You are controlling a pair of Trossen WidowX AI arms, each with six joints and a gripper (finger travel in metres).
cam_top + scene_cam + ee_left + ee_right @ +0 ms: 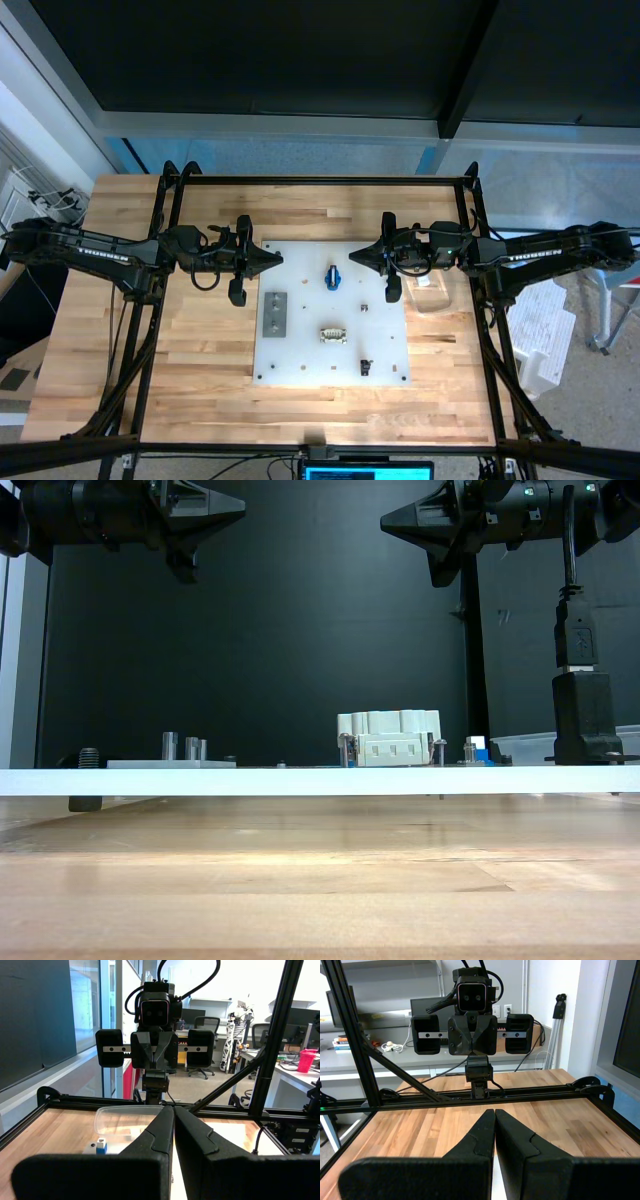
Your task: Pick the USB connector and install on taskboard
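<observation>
I see both pairs of jaws closed on nothing: the left gripper [276,257] hangs over the taskboard's [300,362] far left corner, the right gripper [354,257] over its far edge. The USB connector [577,642] stands upright in the black socket [585,720], near right on the taskboard.

Even, bright overhead light. My left gripper [279,256] and right gripper [351,257], high over taskboard [300,370] far edge, silhouetted against dark backdrop [320,630] in low view; near wood [320,890] blurred.

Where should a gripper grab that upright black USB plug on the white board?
Probably the black body of the USB plug, from above, astride its cable: it stands upright in the black socket. Left gripper and right gripper hang shut above the taskboard.
</observation>
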